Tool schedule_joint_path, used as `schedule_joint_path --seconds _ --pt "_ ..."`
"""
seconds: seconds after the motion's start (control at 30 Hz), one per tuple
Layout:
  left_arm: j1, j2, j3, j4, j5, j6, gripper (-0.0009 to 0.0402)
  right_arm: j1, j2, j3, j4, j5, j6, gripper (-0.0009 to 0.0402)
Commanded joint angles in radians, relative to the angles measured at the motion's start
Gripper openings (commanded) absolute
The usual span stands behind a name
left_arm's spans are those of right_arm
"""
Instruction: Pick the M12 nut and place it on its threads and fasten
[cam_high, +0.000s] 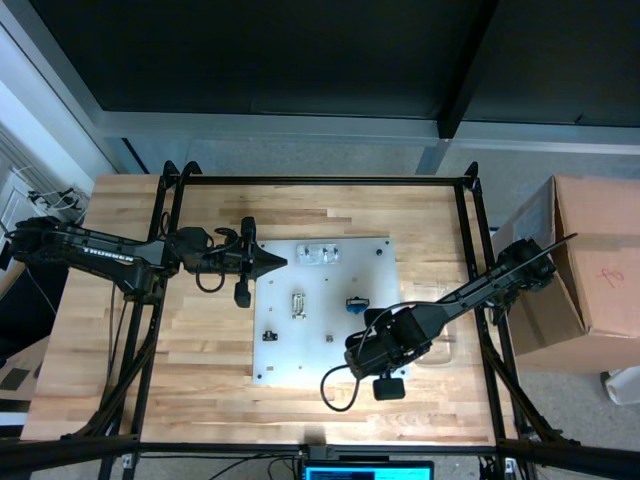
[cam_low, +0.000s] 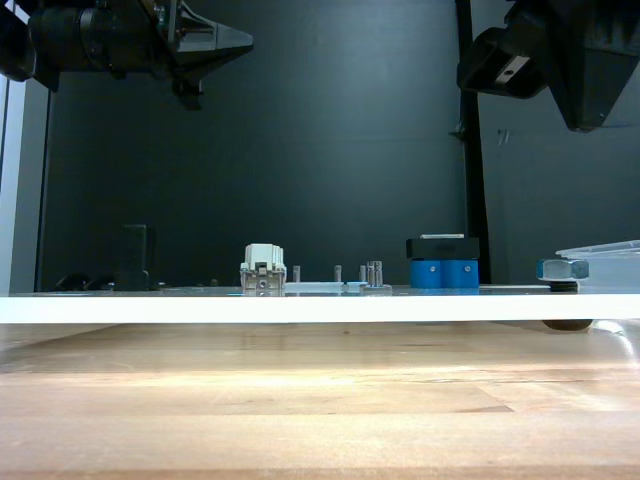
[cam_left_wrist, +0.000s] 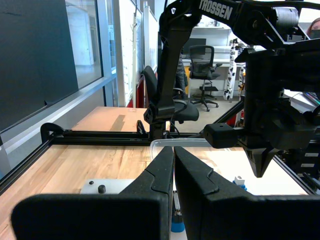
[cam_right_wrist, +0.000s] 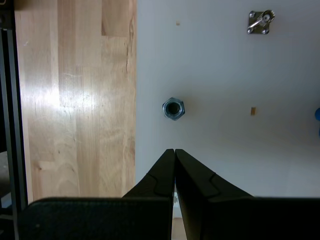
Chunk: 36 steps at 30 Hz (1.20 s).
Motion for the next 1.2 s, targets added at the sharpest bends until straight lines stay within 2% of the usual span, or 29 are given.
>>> schedule_joint_path --seconds 0.03,0.27,0.47,0.63,0.8,0.87,1.0,1.2 --pt "0.000 0.000 0.000 0.000 0.000 0.000 0.0000 0.000 0.000 -0.005 0.000 0.000 0.001 0.0000" --pt "0.000 0.000 0.000 0.000 0.000 0.000 0.0000 -0.001 0.000 -0.009 0.000 0.000 -0.001 0.0000" --pt "0.000 0.000 0.000 0.000 0.000 0.000 0.0000 -0.002 0.053 -0.015 0.003 0.002 -0.001 0.0000" --pt "0.000 0.000 0.000 0.000 0.000 0.000 0.0000 -0.003 0.117 -0.015 0.026 0.028 -0.001 0.0000" --pt "0.000 0.000 0.000 0.000 0.000 0.000 0.0000 -0.008 0.160 -0.015 0.040 0.028 -0.001 0.0000" --pt "0.000 0.000 0.000 0.000 0.000 0.000 0.0000 -0.010 0.165 -0.015 0.047 0.034 -0.001 0.0000" --pt "0.000 0.000 0.000 0.000 0.000 0.000 0.0000 -0.011 0.171 -0.015 0.061 0.080 0.001 0.0000" --pt "0.000 0.000 0.000 0.000 0.000 0.000 0.0000 -0.012 0.176 -0.015 0.077 0.079 0.001 0.0000"
